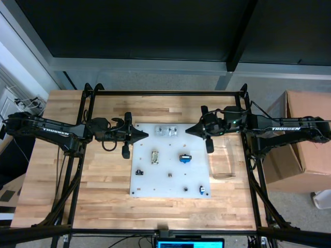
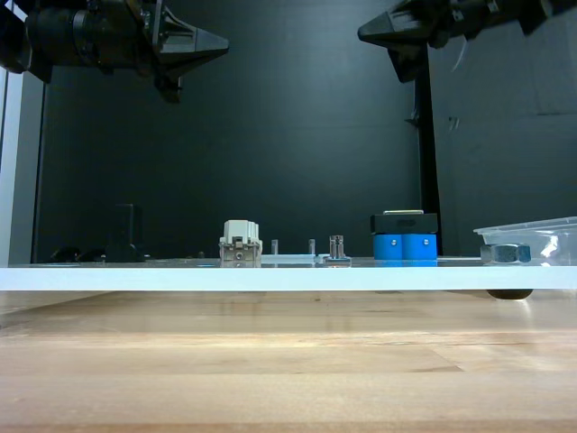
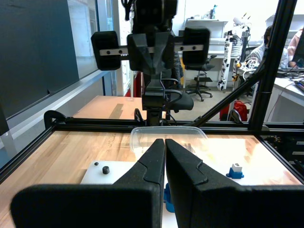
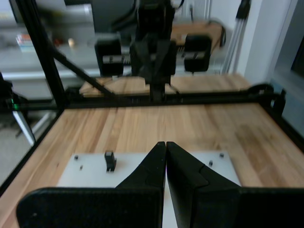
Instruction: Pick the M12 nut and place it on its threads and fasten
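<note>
The small silver nut (image 2: 505, 254) sits low at the white board's (image 1: 155, 181) near right edge, in front of the clear tray (image 2: 550, 225). The high view puts the nut (image 1: 201, 190) on the board, on its stud, outside the tray (image 1: 229, 175). No ribs show beneath it. My left gripper (image 1: 146, 135) hangs high over the board's far left part, shut and empty, as the left wrist view confirms (image 3: 165, 142). My right gripper (image 1: 187, 130) hangs high over the far right part, facing it, fingers together with nothing between them (image 4: 166, 145).
On the board stand a grey connector (image 1: 154, 156), a blue block (image 1: 185, 158), a silver post (image 1: 169, 175) and a small black part (image 1: 185, 189). A black frame (image 1: 165, 93) rings the wooden table. A cardboard box (image 1: 305, 139) stands beyond the right edge.
</note>
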`<action>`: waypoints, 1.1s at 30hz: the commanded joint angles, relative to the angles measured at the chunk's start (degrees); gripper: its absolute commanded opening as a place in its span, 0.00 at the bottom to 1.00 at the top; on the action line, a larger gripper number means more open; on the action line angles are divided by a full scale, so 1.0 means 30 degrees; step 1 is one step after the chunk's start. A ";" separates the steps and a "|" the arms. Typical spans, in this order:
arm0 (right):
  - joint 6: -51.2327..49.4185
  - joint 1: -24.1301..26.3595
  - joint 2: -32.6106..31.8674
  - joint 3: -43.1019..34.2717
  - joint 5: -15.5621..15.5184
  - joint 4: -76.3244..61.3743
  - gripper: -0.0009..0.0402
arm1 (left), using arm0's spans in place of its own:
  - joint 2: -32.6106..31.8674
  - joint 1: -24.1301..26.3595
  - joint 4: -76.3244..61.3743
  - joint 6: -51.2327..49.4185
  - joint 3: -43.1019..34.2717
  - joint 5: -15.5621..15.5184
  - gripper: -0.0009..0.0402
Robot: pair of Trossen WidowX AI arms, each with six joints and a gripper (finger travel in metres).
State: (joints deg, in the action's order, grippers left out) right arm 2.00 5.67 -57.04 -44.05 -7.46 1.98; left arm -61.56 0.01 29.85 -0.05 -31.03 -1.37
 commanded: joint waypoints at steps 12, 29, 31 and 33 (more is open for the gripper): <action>0.0444 0.0437 0.1013 0.4255 0.0226 0.6776 0.02 | -0.0007 -0.0007 0.0007 0.0000 0.0000 0.0007 0.02; 0.0240 -0.0867 0.1013 0.5034 0.1501 0.7366 0.02 | -0.0007 0.0000 0.0007 0.0000 0.0000 0.0007 0.02; 0.0219 -0.0867 0.1013 0.5195 0.1494 0.7643 0.02 | -0.0007 -0.0007 0.0007 0.0000 0.0000 0.0007 0.02; 0.0211 -0.0867 0.1013 0.5238 0.1486 0.7664 0.02 | -0.0007 0.0000 0.0000 0.0000 0.0000 0.0007 0.02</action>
State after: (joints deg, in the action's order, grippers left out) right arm 2.66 3.09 -53.98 -28.47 -2.96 24.93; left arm -61.56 0.01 29.85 -0.08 -31.03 -1.37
